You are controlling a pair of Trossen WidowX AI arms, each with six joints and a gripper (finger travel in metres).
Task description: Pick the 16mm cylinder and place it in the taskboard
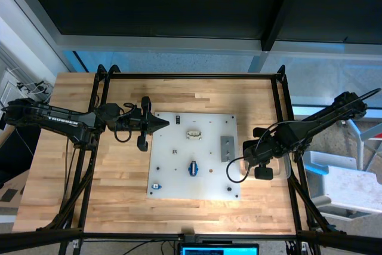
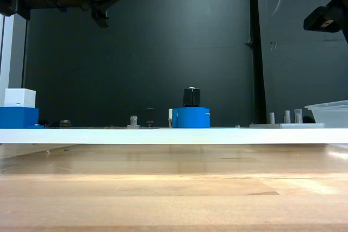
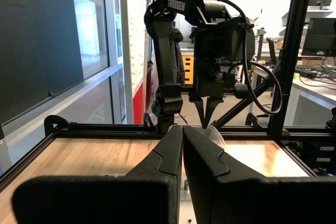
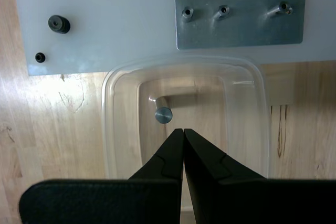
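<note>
Since the cylinder [image 4: 163, 114] rests in the tray [image 4: 107, 129], small, rigid and likely slick, I would pinch its round sides with the right gripper [image 4: 183, 131], now pressed together above that tray, while the left gripper [image 3: 182, 128], also closed, hovers by the taskboard [image 1: 179, 171].

1. The wooden table [image 1: 89, 195] carries everything; a black metal frame [image 1: 191, 76] runs along its edges.
2. The white taskboard [image 1: 179, 171] lies flat on it, with bare wood on all sides.
3. A clear plastic tray [image 4: 121, 129] lies on the wood, just beside the taskboard's right edge.
4. Nothing else touches the wood: the left gripper [image 1: 164, 122] hangs closed over the taskboard's left edge, and the right gripper [image 4: 184, 129] hangs closed over the tray.
</note>
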